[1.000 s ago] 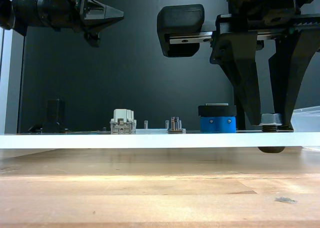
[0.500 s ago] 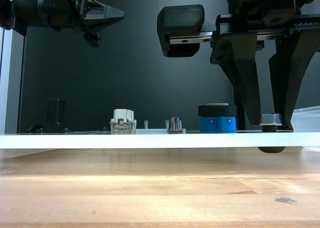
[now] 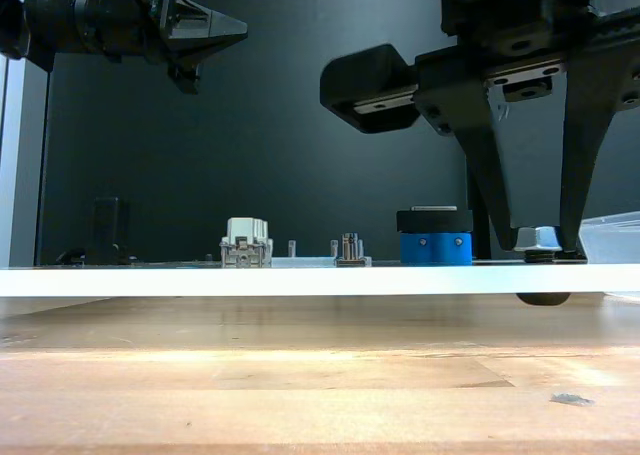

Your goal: Pick the M12 fastener and fasten on the M12 threads

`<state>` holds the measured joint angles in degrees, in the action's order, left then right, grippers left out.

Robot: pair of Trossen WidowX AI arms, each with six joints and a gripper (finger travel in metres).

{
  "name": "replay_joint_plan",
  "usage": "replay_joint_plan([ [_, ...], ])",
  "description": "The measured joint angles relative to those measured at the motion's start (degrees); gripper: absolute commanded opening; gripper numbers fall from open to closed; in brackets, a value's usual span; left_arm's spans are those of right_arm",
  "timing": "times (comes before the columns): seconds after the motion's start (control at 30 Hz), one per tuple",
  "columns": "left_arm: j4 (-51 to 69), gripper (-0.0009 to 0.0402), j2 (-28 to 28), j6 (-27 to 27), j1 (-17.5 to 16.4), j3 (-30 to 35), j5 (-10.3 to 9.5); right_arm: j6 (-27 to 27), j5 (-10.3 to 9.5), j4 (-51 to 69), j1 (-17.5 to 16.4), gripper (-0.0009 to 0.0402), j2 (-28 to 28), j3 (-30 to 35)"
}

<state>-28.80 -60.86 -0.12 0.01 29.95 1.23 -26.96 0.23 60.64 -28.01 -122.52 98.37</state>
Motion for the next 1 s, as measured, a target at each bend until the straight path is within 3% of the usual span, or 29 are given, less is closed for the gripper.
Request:
replay_joint_plan([
  [0.47, 0.00, 0.0000, 0.02, 0.00, 0.00, -0.02, 0.00, 44.33, 0.02, -0.02, 0.02, 0.0020, 0.00, -0.02],
  [1.0, 0.00, 0.0000, 0.00, 0.02, 0.00, 0.00, 0.00, 104.72, 0.02, 0.00, 0.02, 0.0020, 0.00, -0.02],
])
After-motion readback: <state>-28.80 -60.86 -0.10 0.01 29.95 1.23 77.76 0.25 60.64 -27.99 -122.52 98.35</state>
